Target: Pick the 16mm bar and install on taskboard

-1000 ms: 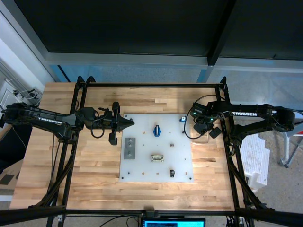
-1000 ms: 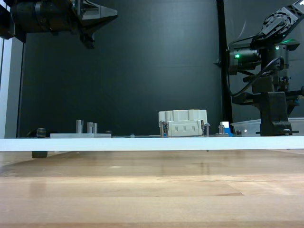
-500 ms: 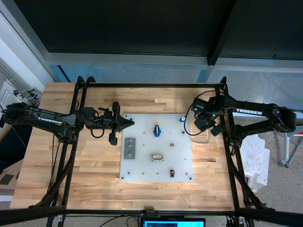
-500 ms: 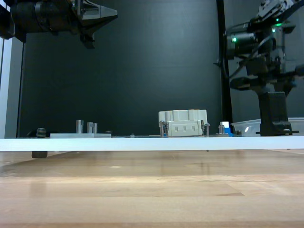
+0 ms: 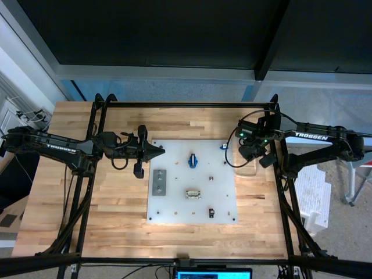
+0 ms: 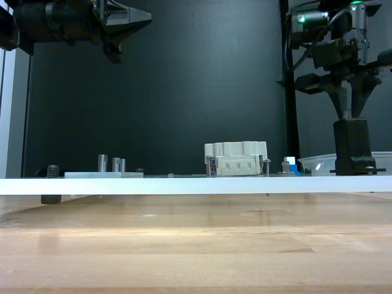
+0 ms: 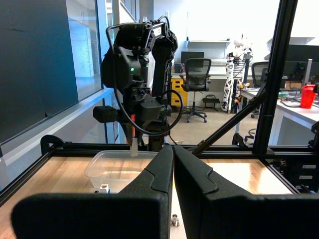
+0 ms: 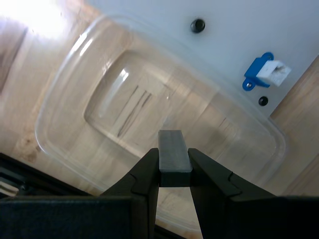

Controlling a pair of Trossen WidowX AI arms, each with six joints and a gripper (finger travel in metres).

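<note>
The left tool (image 5: 161,150) hangs at the centre left of the high view, just over the left edge of the taskboard (image 5: 174,204), and in the low view it sits high in the upper left of the frame, well above the board. Its fingers (image 7: 159,169) are pressed together with nothing between them. The right tool (image 8: 174,168) is at the upper right of the high view, beyond the board's right edge and over the clear plastic tray (image 8: 70,107) that lies on the wooden worktop (image 5: 116,232) just beside the board. This tool points straight down and is clamped on a short grey bar (image 8: 173,149), one finger on each long side, with the bar's end sticking out past the tips. In the low view the right tool is in the upper right of the frame, and the bar seems to hang clear above the tray rather than touching it, though the tip is small there. On the taskboard a grey metal block (image 5: 158,181) stands left of centre, a blue knob (image 5: 193,160) above the middle, a white connector (image 5: 193,194) near the centre, and a small blue clip (image 8: 261,74) at the board's corner nearest the tray.
</note>
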